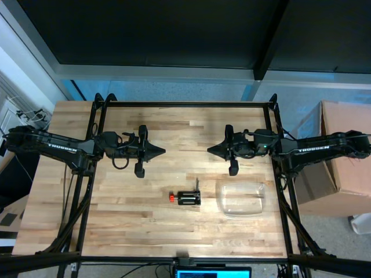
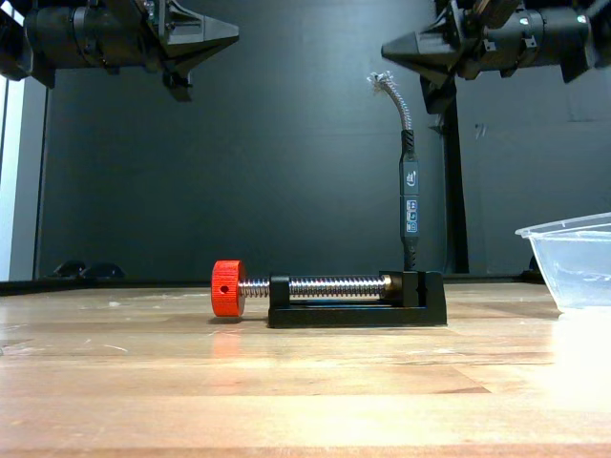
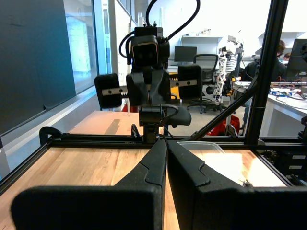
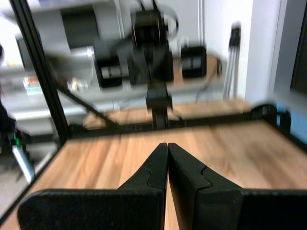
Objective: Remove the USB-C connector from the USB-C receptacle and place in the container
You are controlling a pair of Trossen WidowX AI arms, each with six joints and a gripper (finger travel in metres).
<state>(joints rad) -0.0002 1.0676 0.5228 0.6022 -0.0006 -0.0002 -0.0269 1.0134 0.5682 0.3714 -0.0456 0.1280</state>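
Standing upright in its receptacle (image 2: 424, 290), connector (image 2: 410, 205) was seated, long axis vertical, below both tips | left end effector (image 1: 163, 152) high, fingers together | right end effector (image 1: 209, 150) high, together, nearer | container (image 1: 240, 198) on right side.

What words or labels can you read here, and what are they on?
"TROSSEN": on the left arm, behind the shut left claw raised over the table.
"TROSSEN": on the right arm, behind the shut right claw facing it.
USB-C connector, upright in its receptacle: markings too small to read.
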